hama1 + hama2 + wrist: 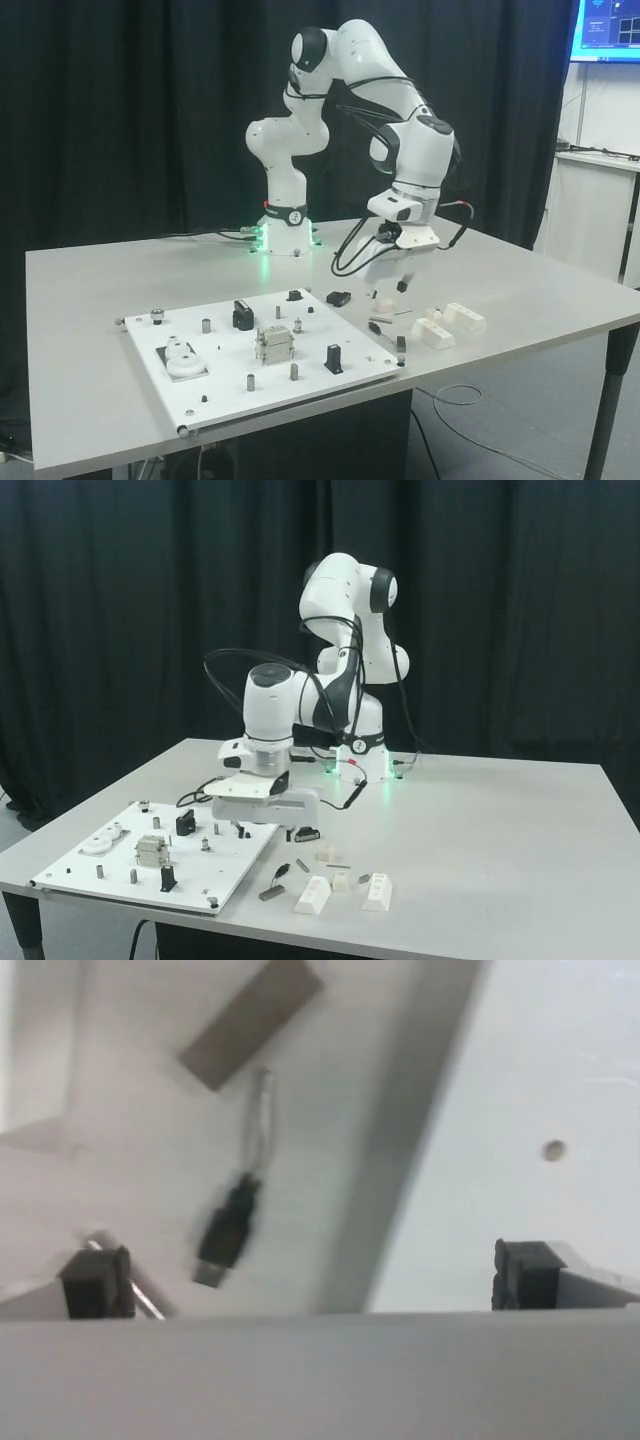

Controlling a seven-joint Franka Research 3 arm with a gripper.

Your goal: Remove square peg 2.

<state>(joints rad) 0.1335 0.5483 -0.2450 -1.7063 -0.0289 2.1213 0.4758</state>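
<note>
- square peg 2: cannot single it out in these views. several short upright pegs stand on the white board (pixel 225 395), e.g. a grey peg (pixel 293 371) near the board's front edge, and the labelled one is presumably among them.
- board lies flat on the grey table (pixel 90 300), on the side of the table away from the loose white blocks (pixel 450 325).
- gripper (pixel 310 1280): fingers spread wide apart and holding nothing. the black fingertips (pixel 95 1280) sit at opposite sides of the wrist view with bare surface between them.
- gripper position: it hangs low just off the board's edge, on the side facing the loose parts. the wrist view shows the board edge running under it, with a black usb plug (pixel 225 1235) and a flat grey bar (pixel 250 1020) lying on the table below.
- key relation: every candidate peg is on the board, so the target lies inboard of the gripper, across that edge and away from the loose blocks. none is between the fingers yet.
- peg axis: the pegs stand vertical, so my reading is a straight-down approach, fingers either side of two flat faces, then a straight lift.
- judgement: task not started on the peg itself. the next move needs a sideways traverse over the board before any descent.
- risk: the neighbouring fixtures stand close, so the open fingers could clip one on the way down.
</note>
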